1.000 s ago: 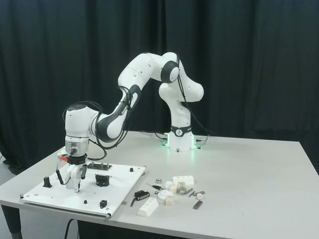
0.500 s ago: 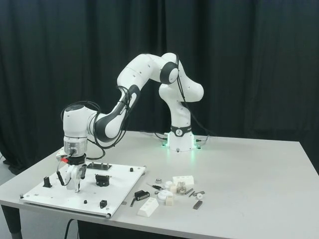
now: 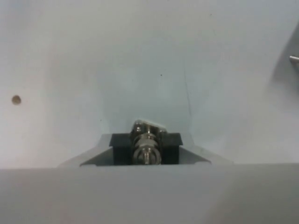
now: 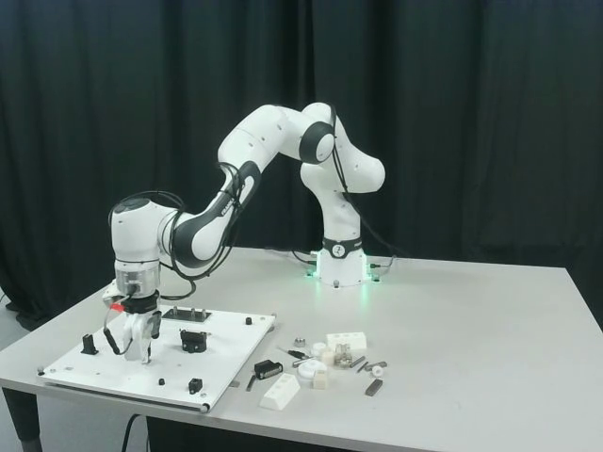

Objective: Remove BNC.

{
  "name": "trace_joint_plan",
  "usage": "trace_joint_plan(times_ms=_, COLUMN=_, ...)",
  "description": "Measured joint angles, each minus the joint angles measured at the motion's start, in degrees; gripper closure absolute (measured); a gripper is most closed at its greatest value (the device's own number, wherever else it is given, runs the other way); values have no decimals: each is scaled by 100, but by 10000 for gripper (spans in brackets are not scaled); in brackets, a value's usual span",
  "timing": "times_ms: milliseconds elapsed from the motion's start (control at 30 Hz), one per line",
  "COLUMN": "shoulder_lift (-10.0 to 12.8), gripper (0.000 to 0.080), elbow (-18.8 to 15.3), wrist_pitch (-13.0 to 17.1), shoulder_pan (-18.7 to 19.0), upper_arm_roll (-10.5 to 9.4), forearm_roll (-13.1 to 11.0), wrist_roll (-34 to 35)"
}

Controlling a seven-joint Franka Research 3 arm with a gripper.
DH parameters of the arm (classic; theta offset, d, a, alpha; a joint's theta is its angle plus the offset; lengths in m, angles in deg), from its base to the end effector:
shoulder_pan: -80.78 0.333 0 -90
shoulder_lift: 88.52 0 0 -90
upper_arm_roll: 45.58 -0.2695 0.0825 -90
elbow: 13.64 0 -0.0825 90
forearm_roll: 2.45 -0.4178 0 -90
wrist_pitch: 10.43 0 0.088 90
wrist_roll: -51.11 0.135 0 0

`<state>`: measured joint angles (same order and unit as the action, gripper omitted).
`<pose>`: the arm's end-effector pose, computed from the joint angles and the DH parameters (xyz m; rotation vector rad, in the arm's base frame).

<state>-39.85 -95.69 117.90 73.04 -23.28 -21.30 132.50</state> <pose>0.6468 -0.3186 0.1339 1.6604 -2.6505 0.0590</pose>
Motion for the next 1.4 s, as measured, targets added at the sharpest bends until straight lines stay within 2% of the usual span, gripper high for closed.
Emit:
trace_joint_plan(times_ms=367, shoulder_lift=12, gripper=683, elbow=29, wrist_pitch=-39, shoulder_pan=-7, upper_arm_roll=1, forearm_roll=-1, wrist_roll=-87)
trace_joint_plan(times_ms=733, shoulder_lift=12, gripper=683, elbow=27, wrist_pitch=-39, shoulder_pan=-6, upper_arm_roll=0, forearm_roll=-1, wrist_roll=-746)
trace_joint_plan(times_ms=1000, shoulder_lift=11, gripper=683, elbow=23, wrist_pitch=-38, shoulder_pan=-7, upper_arm_roll=0, forearm_roll=-16, wrist_roll=-1609)
trace_joint_plan(times_ms=1400, shoulder_lift=-1, gripper=683, elbow=8, wrist_pitch=-49, shoulder_pan=-26, upper_arm_roll=11, forearm_roll=-160, wrist_roll=-2956)
